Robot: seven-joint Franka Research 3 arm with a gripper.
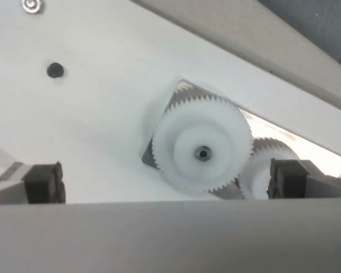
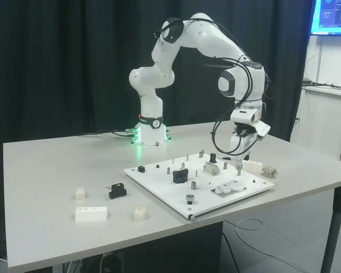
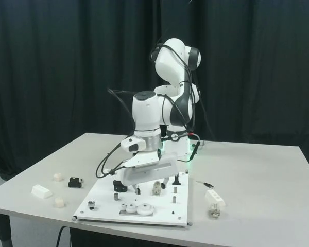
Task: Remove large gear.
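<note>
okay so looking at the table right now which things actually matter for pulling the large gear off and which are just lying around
Matter: large gear seated in the white board; smaller gear meshing beside it; gripper, open, above them.

Lying around: white blocks and black clip on the grey table; white connector.

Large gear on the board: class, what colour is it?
White. The large gear shows best in the wrist view, toothed all round.

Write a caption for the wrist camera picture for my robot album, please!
Open gripper hovering over the large gear, which sits in the white board meshed with a smaller gear.
</note>
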